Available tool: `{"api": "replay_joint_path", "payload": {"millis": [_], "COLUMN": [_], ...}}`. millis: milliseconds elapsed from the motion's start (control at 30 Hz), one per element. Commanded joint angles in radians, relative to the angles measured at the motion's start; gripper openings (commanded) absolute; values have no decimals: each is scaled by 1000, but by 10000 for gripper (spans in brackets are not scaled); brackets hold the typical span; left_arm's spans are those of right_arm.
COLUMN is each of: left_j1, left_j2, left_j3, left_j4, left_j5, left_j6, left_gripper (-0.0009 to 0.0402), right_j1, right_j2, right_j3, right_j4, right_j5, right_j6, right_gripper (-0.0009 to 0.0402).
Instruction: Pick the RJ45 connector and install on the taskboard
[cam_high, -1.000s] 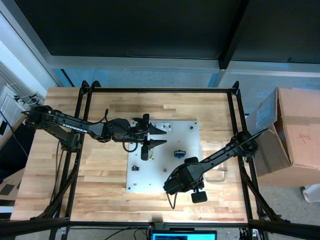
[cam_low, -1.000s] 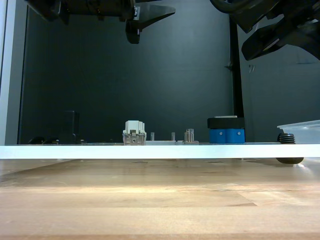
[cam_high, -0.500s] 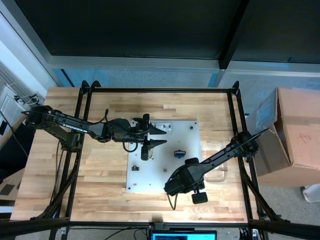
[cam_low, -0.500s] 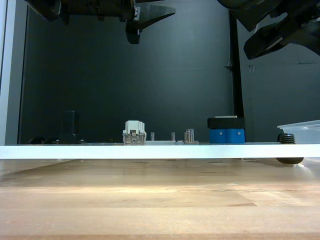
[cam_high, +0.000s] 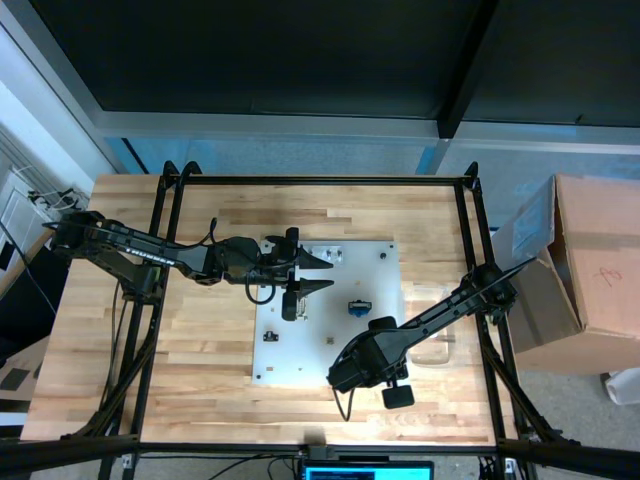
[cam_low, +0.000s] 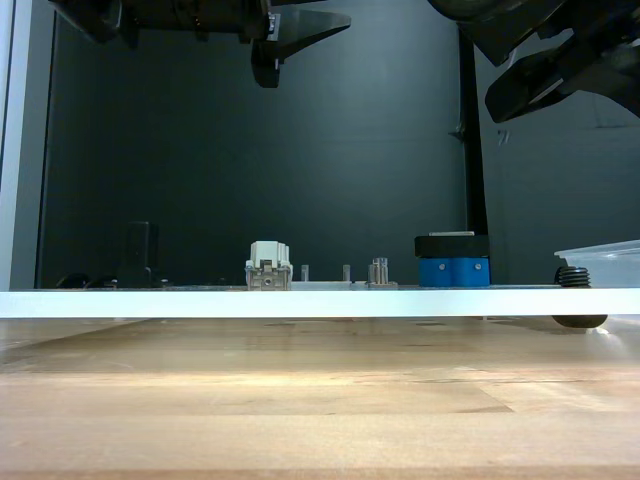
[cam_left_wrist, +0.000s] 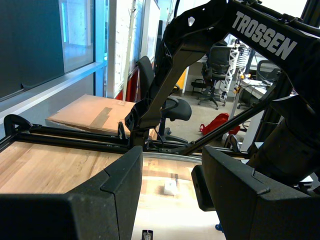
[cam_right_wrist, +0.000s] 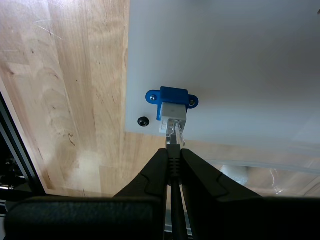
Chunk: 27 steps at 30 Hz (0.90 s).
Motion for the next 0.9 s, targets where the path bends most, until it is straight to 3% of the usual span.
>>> {"api": "replay_joint_path", "payload": {"millis": [33,900], "left_j1": [0,0], "left_j2": [0,0], "left_j3": [0,0], "left_j4": [0,0], "left_j5": [0,0], "left_j6": [0,0], "left_gripper": [161,161], "right_j1": [0,3], "right_j2": [1,5], "right_j3": [1,-1], "right_j4": [2,0], "right_j5": [0,-4], "right_j6": [0,8], "right_gripper": [0,0]}}
